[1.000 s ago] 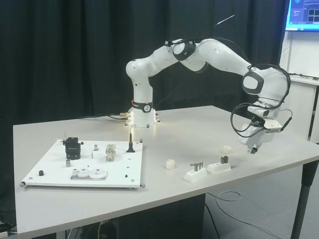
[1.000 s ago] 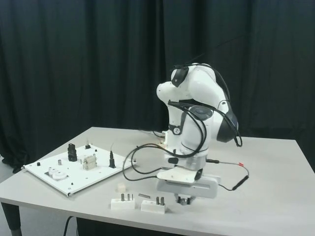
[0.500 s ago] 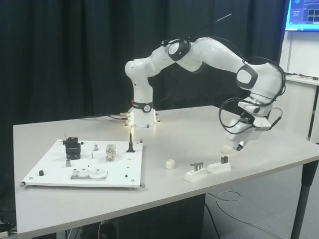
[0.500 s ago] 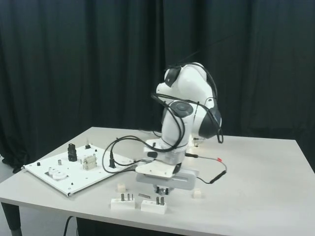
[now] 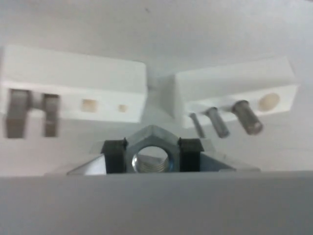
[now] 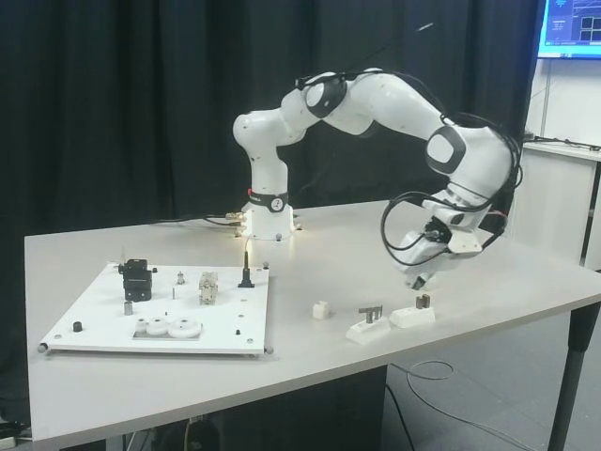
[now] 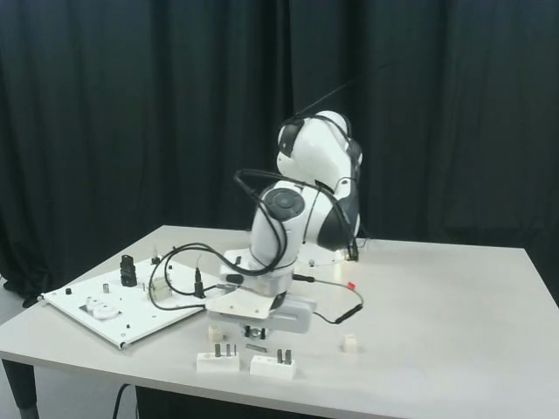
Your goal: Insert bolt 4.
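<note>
The gripper [image 5: 152, 148] is closed on a hex nut [image 5: 152, 155], above the two white holders [image 5: 234, 93]. The bolts [image 5: 246, 116] stand in one holder; the nut must be released before grasping.

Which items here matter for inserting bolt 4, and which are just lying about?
Job: gripper clamping a hex nut; two white bolt holders; white assembly board.
Lying about: small white blocks.

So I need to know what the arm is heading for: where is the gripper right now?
In the first room view the gripper hangs just above the two white bolt holders near the grey table's front edge, far from the white assembly board.
</note>
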